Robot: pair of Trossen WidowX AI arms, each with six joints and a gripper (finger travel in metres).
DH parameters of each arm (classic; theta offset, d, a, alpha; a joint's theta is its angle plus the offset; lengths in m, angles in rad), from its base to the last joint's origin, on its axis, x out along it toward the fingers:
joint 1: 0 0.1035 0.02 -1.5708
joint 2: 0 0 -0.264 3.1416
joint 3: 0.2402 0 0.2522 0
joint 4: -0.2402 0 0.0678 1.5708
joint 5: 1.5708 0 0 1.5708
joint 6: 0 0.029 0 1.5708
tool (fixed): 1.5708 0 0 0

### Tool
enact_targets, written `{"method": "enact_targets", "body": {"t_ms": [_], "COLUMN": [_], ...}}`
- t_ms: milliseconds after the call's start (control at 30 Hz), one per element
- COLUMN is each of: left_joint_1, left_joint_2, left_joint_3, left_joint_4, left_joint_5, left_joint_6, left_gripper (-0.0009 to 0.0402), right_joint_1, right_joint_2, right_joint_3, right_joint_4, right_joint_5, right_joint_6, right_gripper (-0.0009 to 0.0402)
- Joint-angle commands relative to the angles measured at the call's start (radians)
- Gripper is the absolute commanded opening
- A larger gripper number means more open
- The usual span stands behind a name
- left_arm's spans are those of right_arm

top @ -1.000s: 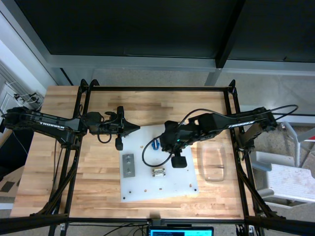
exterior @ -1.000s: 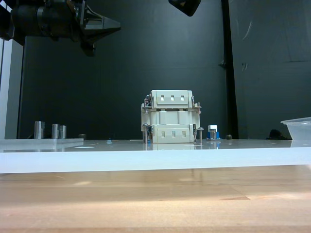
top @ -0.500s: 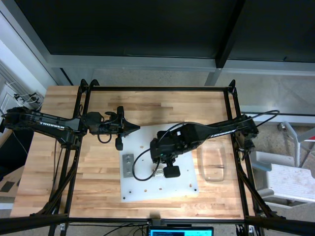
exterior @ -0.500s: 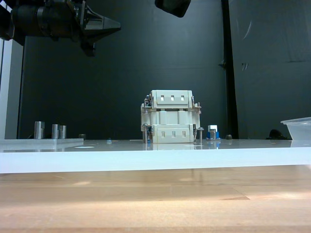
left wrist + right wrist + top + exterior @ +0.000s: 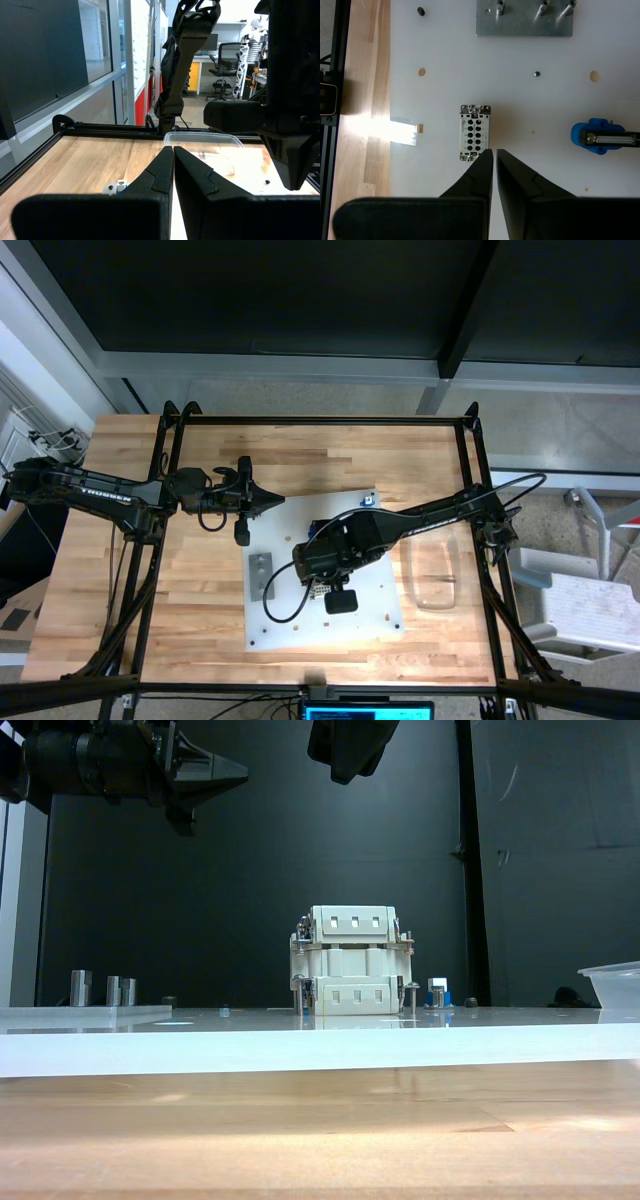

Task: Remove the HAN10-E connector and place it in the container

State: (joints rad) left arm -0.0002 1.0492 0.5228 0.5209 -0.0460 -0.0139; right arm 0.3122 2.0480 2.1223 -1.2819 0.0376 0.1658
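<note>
Beige HAN10-E connector (image 5: 475, 133) stands on the white board (image 5: 375, 590), left of the clear container (image 5: 615, 988), under the right gripper (image 5: 494, 152), closed and empty, which likely needs to open and centre over it before descending; the left gripper (image 5: 173, 150), also closed, hangs far left.

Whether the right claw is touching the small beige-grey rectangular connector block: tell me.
Apart. The low view shows the connector block standing free, the right claw high above it; the left claw hangs far left.

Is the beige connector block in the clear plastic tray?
No, the connector sits on the white board, right gripper above, left gripper aside.
</note>
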Motion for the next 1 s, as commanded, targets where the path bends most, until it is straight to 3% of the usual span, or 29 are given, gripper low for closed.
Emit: {"method": "enact_targets", "body": {"t_ms": [33,367,533,667,1000], "left_joint_1": [0.000,0.000,0.000,0.000,0.000], "left_joint_2": [0.000,0.000,0.000,0.000,0.000], "left_joint_3": [0.000,0.000,0.000,0.000,0.000], "left_joint_4": [0.001,0.000,0.000,0.000,0.000], "left_joint_5": [0.000,0.000,0.000,0.000,0.000], "left_joint_6": [0.000,0.000,0.000,0.000,0.000], "left_gripper": [0.0000,0.0000,0.0000,0.0000,0.0000], "right_joint_1": [0.008,0.015,0.020,0.026,0.038], "right_joint_2": [0.008,0.052,0.076,0.092,0.120], "right_joint_3": [-0.003,-0.008,-0.009,-0.008,-0.017], "right_joint_4": [0.007,0.011,0.016,0.023,0.044], "right_joint_5": [0.021,0.021,0.023,0.022,0.020], "right_joint_6": [0.016,0.070,0.090,0.092,0.092], "right_gripper": [0.0056,0.0205,0.0258,0.0275,0.0275]}}
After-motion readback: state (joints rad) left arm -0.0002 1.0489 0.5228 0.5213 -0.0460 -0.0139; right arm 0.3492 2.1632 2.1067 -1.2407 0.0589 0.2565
